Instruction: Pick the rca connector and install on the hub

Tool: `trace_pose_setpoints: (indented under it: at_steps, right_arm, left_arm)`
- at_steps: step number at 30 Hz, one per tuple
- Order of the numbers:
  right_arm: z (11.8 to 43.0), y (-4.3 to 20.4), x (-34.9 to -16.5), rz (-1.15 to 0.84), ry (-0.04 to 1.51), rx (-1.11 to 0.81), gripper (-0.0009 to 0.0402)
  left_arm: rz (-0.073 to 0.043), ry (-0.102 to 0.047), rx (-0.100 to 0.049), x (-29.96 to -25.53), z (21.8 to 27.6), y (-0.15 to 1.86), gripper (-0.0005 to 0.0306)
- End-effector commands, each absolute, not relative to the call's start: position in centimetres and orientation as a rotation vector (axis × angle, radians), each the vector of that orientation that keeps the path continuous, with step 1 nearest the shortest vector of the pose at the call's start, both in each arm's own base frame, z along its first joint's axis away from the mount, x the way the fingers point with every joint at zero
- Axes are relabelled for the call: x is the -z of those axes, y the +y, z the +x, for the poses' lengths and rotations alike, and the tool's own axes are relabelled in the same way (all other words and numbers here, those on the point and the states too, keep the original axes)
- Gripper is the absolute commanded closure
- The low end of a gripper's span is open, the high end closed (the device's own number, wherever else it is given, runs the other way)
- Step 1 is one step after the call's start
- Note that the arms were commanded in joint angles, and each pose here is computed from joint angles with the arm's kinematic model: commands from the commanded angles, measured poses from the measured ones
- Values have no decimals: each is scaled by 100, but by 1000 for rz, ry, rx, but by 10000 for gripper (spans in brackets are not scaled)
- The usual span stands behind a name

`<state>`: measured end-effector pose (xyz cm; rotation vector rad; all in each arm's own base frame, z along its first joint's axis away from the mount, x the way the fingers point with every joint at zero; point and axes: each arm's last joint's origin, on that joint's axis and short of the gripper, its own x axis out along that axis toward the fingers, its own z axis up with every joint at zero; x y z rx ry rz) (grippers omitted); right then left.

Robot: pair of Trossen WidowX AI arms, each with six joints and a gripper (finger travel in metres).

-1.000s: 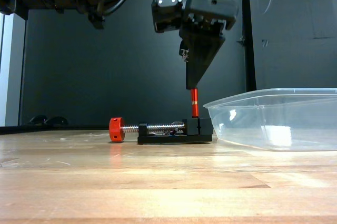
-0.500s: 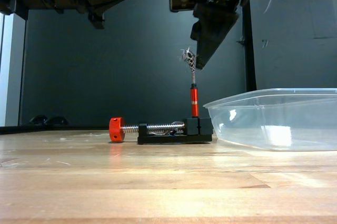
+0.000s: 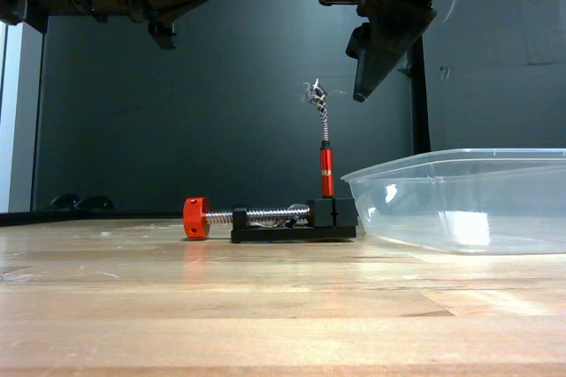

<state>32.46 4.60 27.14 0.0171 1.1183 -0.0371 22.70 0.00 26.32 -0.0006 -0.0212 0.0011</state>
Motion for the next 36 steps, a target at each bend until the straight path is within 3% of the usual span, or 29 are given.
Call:
trace_pose_setpoints:
  at_steps: [1, 7, 11, 16, 24, 36]
  right_arm:
    - [3240, 460, -2735, 18, 1107, 36, 210]
    - [3243, 459, -2750, 21, 1094, 35, 218]
    - [3205, 422, -2856, 16, 1041, 29, 230]
    - [3059, 328, -3028, 36, 880, 32, 251]
    - [2720, 224, -3149, 53, 631, 31, 291]
    - [2327, 103, -3117, 45, 334, 43, 357]
  left_arm:
    - [0, -21, -1, -2632, 2271, 0, 300]
    - [-1, -21, -1, -2632, 2271, 0, 300]
    - [0, -21, -1, -2632, 2271, 0, 300]
    - [0, -21, -1, -2632, 2271, 1, 300]
    - [0, -22, -1, -2633, 2271, 0, 300]
    - [0, -21, -1, -2632, 2271, 0, 300]
